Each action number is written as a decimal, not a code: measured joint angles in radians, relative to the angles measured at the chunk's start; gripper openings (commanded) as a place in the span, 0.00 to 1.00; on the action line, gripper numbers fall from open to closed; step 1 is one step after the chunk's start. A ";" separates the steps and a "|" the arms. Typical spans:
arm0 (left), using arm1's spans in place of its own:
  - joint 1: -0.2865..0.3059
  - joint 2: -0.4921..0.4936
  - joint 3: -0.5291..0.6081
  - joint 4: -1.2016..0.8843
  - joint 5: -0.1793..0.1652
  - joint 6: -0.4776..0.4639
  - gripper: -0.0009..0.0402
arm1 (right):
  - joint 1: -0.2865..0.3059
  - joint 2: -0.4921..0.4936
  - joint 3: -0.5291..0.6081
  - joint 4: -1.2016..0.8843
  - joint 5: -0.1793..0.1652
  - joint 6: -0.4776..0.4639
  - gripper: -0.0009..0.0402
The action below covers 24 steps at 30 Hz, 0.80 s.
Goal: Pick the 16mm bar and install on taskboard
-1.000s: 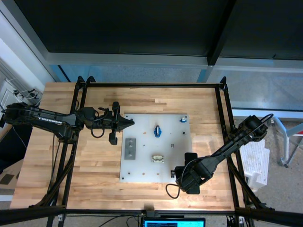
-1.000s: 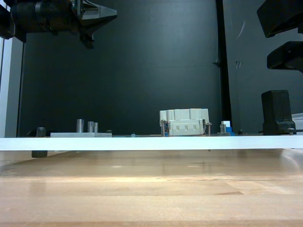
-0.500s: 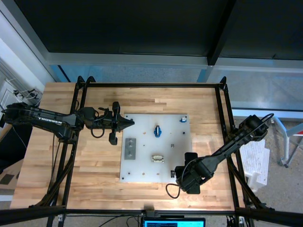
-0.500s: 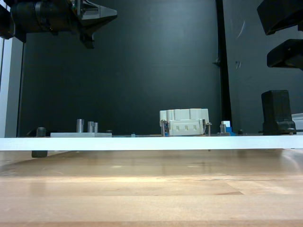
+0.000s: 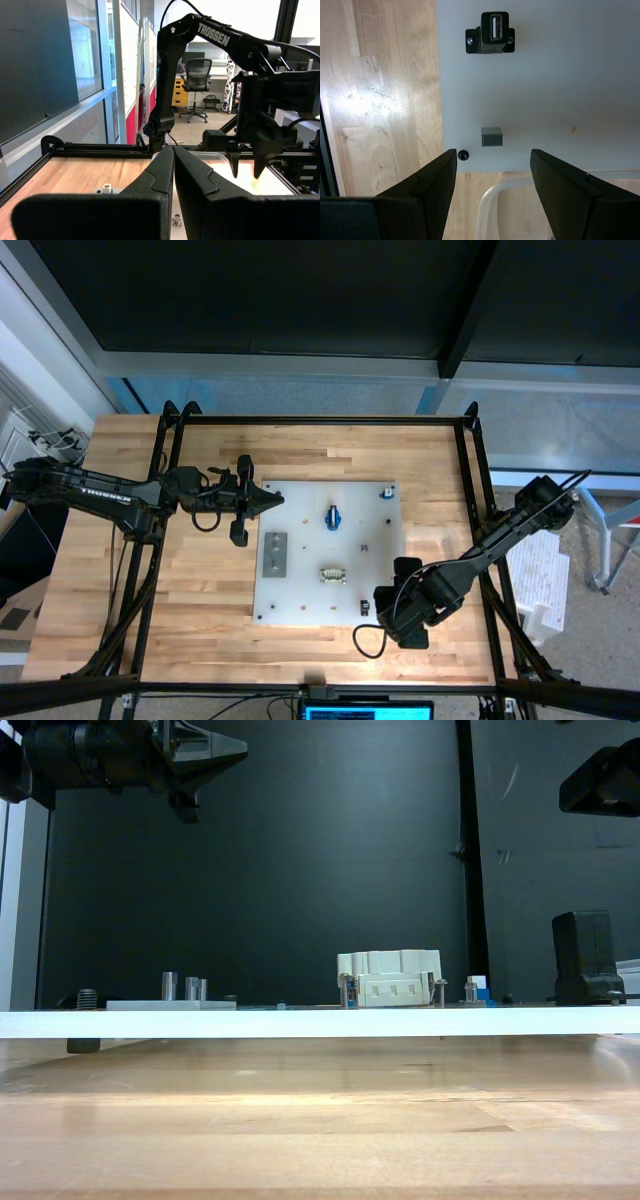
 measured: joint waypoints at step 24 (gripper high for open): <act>0.000 0.000 0.000 0.000 0.000 0.000 0.02 | -0.230 -0.119 0.000 0.064 0.064 -0.185 0.52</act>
